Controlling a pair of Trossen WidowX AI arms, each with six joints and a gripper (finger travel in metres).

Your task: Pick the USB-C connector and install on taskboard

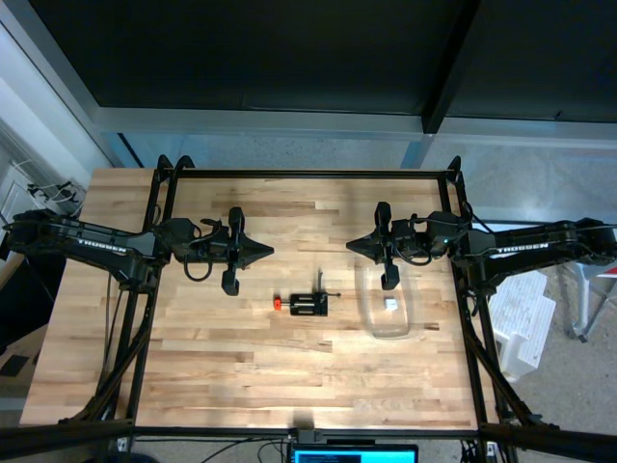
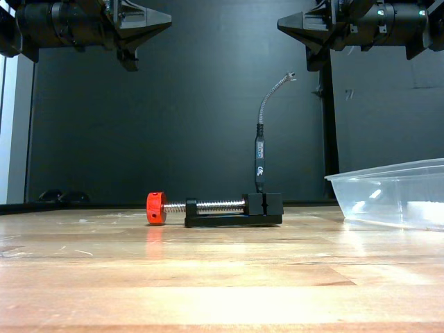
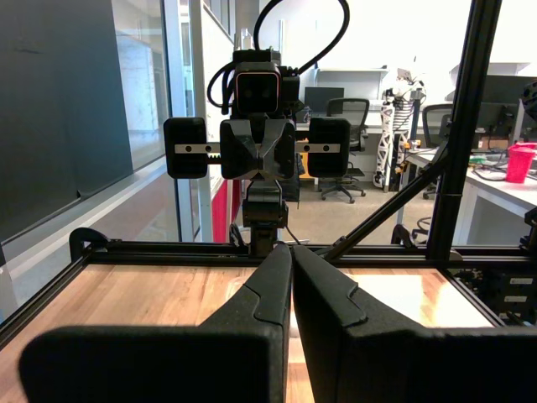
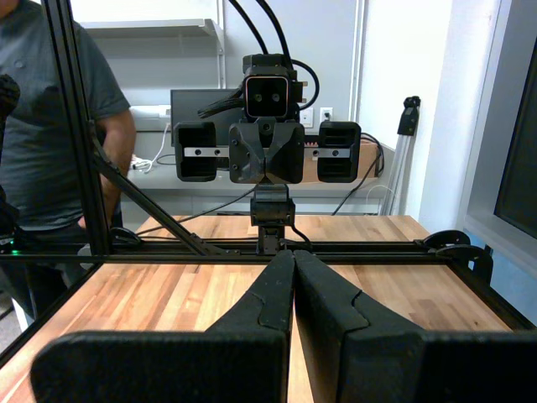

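High over the table point(image 1: 241, 376), left claw point(image 1: 268, 252) and right claw point(image 1: 351, 244) hang closed.

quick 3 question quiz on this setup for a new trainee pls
1. True or false: the left gripper holds the USB-C connector.
2. Where does the small white piece lie? A) on the taskboard B) in the clear tray C) on bare wood
3. In what state are the fingers of the right gripper?

Key: 1 false, the connector stands upright in the taskboard. 2 B. 3 shut, like the left's; both grippers hang high above the table, left and right of the taskboard.
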